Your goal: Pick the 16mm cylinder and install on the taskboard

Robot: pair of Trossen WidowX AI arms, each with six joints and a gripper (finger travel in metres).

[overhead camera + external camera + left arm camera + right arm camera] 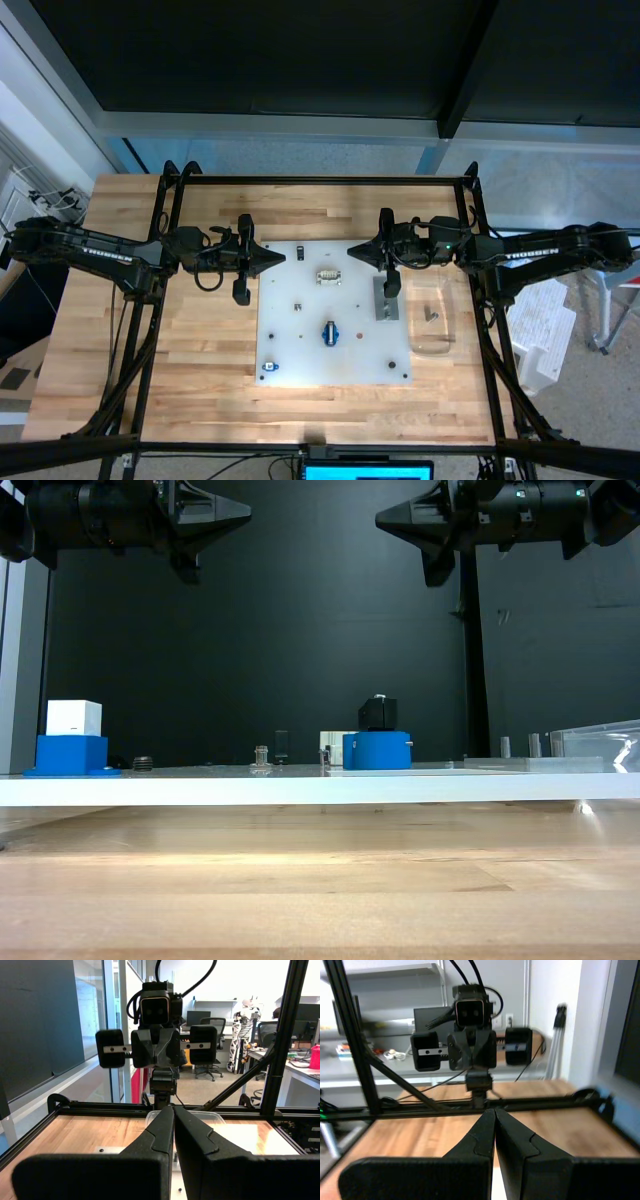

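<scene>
The taskboard [300, 345] is a white square plate in the middle of the table, carrying a blue connector [329, 333], a grey metal block [386, 298] and a small silver connector [328, 275]. A tiny grey piece that looks like the 16mm cylinder [432, 314] lies in the clear tray to the board's right. My left gripper [283, 258] hovers high over the board's far left corner, shut and holding nothing [173, 1110]. Facing it over the board's far right part is my right gripper [352, 252], also shut and holding nothing [495, 1112]. Both hang well above the board [248, 515] [378, 522].
The clear plastic tray [445, 345] stands right of the board. A small blue and white part [269, 368] sits at the board's near left corner. A black frame [320, 181] borders the wooden table. Papers [545, 320] lie off the right edge.
</scene>
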